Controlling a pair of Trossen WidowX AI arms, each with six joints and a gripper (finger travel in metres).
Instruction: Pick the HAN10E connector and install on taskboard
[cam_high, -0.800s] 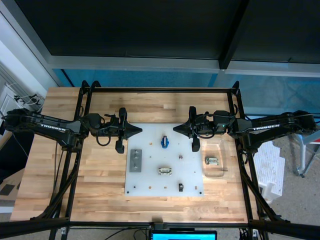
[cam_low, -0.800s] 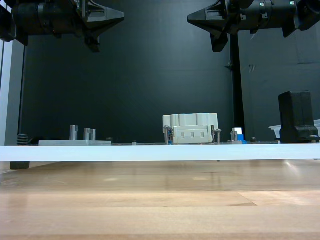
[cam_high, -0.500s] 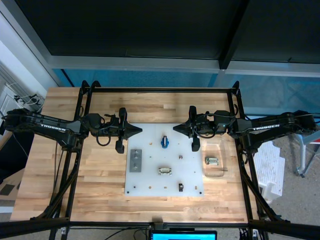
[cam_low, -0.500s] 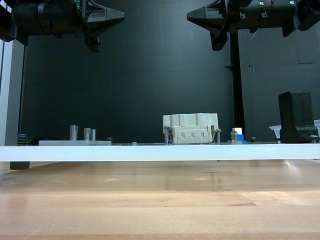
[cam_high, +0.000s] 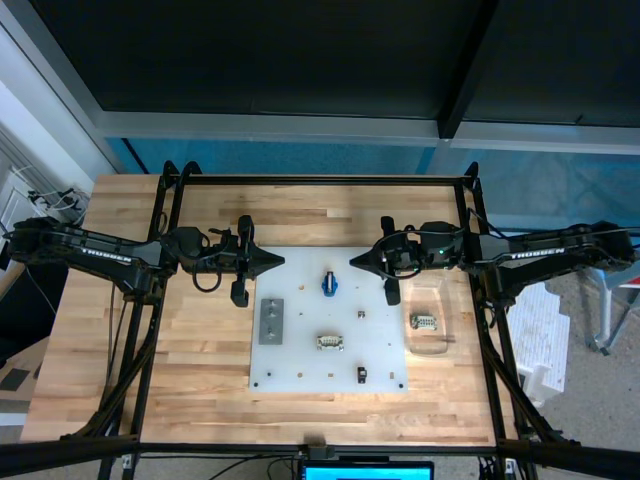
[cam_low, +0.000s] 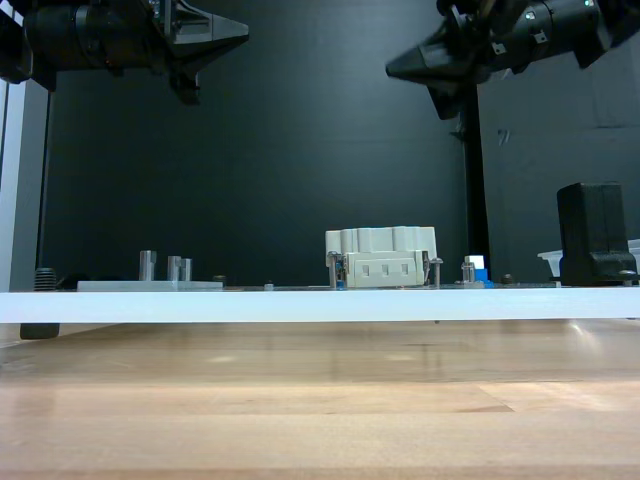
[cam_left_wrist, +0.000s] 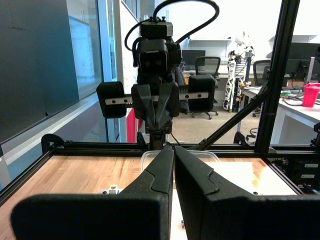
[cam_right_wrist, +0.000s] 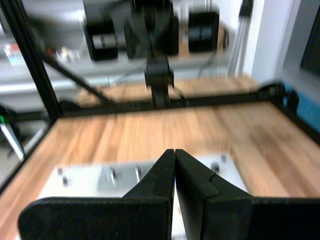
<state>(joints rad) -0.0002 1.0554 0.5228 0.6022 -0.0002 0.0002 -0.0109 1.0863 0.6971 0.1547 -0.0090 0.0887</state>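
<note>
We note the left gripper hanging high over the far left part of the taskboard. Its 2 fingers are pressed together along their tips, nothing is held and nothing touched. The right gripper faces it from the far right part of the board. Its 2 fingers are likewise closed on each other and empty, and in the low view its nose tilts downward while the left nose lies level. The 2 tips are apart, with open air between them, and the blue part sits on the board below that gap. The HAN10E connector lies in the clear tray, just off the board's right edge, nearer the camera than the right gripper and well below it, untouched. On the board we count a beige connector block of like form near the middle, standing tallest there in the low view. A grey block with 2 holes is on the left and a small black part near the front edge. All sit low, with wide clear height between them and both grippers. The black frame rims the wooden table, with posts at its corners.
</note>
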